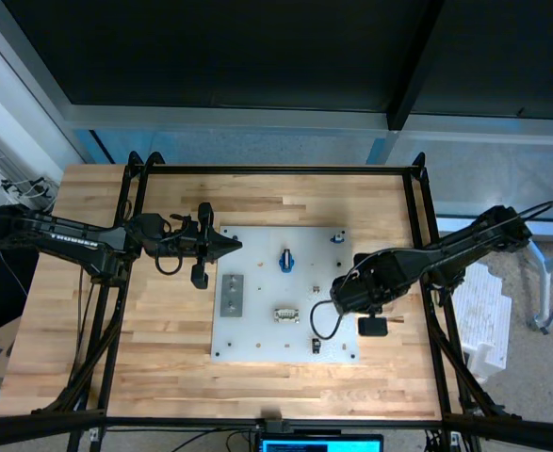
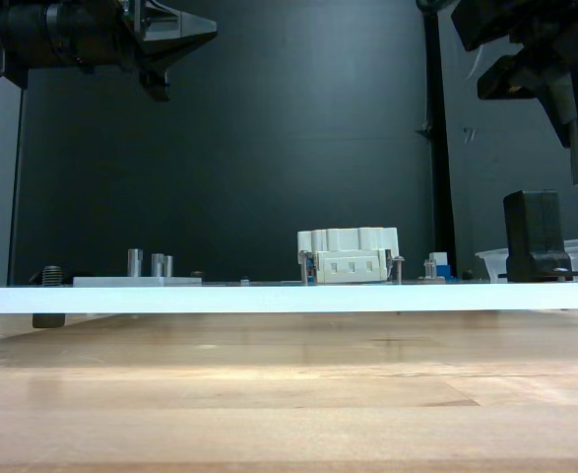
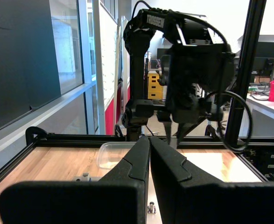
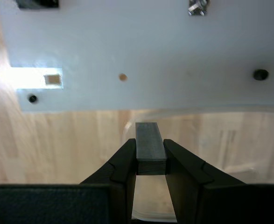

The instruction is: Pick the 16mm bar and install on taskboard

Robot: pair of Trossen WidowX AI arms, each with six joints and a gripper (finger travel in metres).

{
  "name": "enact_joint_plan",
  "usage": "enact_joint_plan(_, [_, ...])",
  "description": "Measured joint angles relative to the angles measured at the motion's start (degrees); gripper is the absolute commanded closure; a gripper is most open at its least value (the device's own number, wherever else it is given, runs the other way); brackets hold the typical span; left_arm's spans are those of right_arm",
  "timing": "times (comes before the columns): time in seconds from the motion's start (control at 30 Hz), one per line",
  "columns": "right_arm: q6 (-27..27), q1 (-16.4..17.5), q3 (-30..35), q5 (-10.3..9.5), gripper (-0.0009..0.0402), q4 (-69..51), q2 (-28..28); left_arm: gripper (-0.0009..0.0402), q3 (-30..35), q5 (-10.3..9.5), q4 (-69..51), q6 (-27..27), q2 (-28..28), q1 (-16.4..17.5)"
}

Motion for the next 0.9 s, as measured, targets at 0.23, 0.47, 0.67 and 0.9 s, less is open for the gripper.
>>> enact_joint_plan(0.23, [3.0,3.6,2.0,0.04,0.0391,1.8,3.4,0.0393,0.0,0.0,0.0,0.0,0.0,0.0])
enact_joint_plan(0.47, [5.9,6.4,2.1,-0.81,0.0391,5.6,5.9,0.0393,0.0,-0.02,0.0,0.0,0.0,0.0])
enact_joint_plan(0.67, [7.4,7.3,2.1,-2.49,0.0391,7.7,7.6,0.0393,0.0,0.0,0.0,0.0,0.0,0.0])
enact_joint_plan(0.9, [7.9,8.3,2.1,-2.58,0.0391,8.5,9.8,0.0393,0.0,0.0,0.0,0.0,0.0,0.0])
